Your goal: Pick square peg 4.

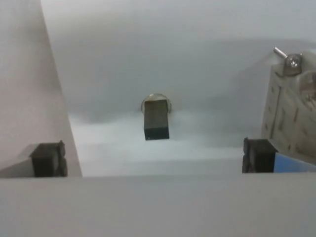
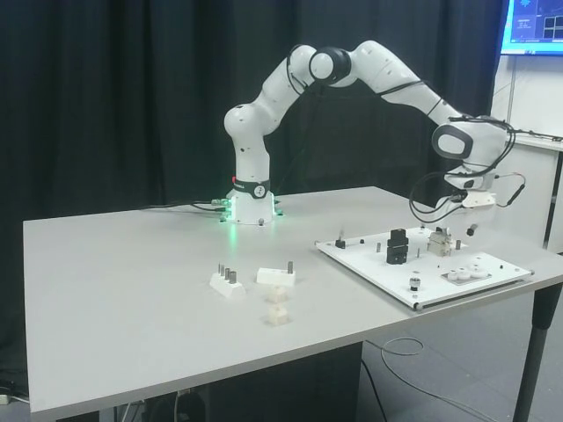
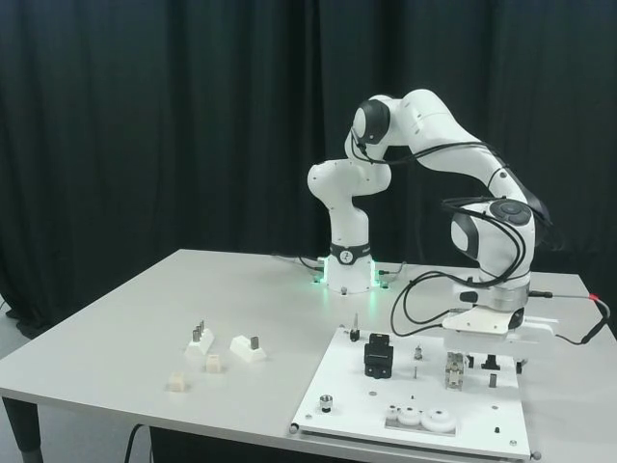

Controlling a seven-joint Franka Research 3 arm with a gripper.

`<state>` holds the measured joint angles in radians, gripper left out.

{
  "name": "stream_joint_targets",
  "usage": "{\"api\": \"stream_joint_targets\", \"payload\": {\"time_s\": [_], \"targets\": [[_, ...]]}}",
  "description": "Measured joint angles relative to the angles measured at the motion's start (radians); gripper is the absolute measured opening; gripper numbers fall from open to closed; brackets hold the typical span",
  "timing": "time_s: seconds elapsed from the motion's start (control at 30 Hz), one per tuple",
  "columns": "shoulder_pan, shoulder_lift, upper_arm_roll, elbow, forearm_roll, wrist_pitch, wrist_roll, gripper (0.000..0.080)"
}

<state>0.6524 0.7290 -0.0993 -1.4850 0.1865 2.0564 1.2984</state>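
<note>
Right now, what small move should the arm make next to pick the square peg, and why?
Probably lower the gripper straight down. In the wrist view its fingers stand open on either side of the upright square peg, which sits about midway between them on the white board. In the second room view the gripper seems to hover above the board, so descending before closing looks right.
</note>
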Motion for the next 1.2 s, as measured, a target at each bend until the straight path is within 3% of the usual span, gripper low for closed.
{"api": "stream_joint_targets", "payload": {"time_s": [0.03, 1.2], "targets": [[0.000, -0.002, 0.000, 0.000, 0.000, -0.002, 0.000, 0.0791], [0.039, -0.050, 0.004, 0.005, 0.001, -0.029, 0.046, 0.0800]]}}
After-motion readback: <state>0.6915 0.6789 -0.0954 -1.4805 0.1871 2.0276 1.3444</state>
